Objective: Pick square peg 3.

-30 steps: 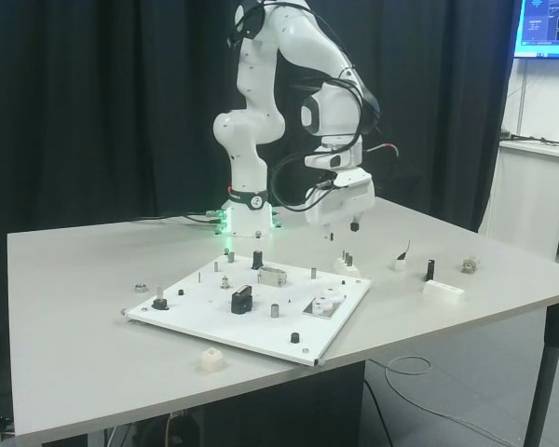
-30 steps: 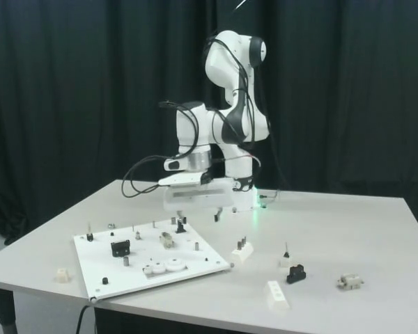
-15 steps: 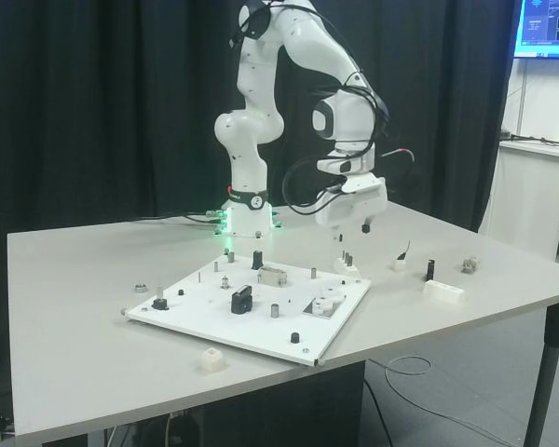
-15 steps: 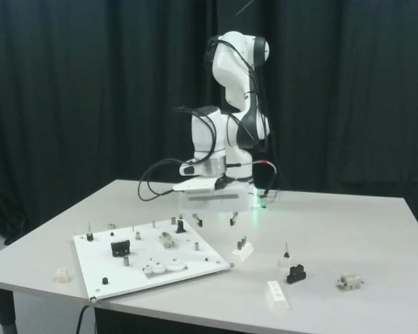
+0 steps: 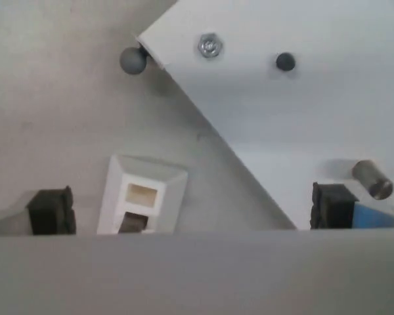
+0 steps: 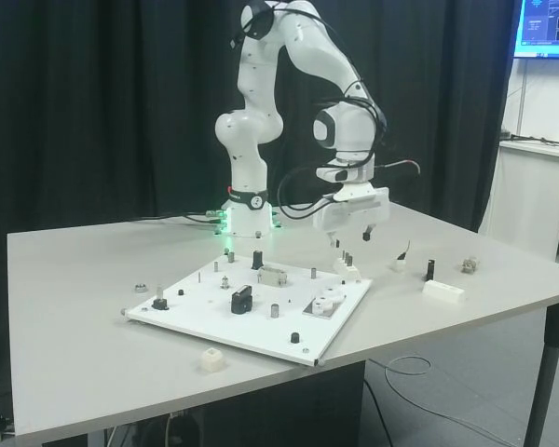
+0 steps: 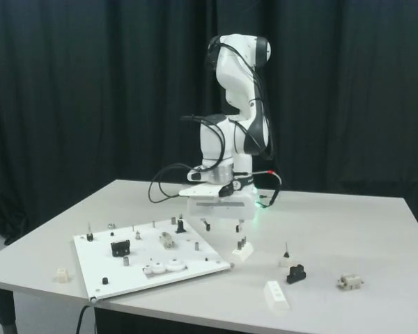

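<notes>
The white robot arm (image 6: 261, 112) stands tall from its base, goes up high, then bends over and comes back down. Its wrist points down at the table. The gripper (image 6: 350, 238) hangs in the air above the table and touches nothing. Its two black fingertips (image 5: 51, 211) are wide apart, with nothing held between them.

— What colours show on the grey table (image 6: 65, 279)?
— A flat white board (image 6: 205, 312), a white arm (image 6: 261, 121) with green lights at its base (image 6: 227, 220), black curtains (image 6: 93, 102) behind.
</notes>
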Robot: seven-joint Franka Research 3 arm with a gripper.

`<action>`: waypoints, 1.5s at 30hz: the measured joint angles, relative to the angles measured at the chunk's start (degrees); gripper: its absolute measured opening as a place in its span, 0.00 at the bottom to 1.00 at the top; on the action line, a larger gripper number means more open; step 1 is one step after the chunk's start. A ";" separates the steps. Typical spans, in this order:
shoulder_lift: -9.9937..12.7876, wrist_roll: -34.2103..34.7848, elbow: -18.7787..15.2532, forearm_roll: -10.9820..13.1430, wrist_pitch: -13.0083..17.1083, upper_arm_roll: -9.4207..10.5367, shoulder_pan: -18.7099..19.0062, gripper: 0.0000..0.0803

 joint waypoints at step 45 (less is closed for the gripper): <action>4.81 14.58 -4.42 0.17 4.70 3.26 2.96 1.00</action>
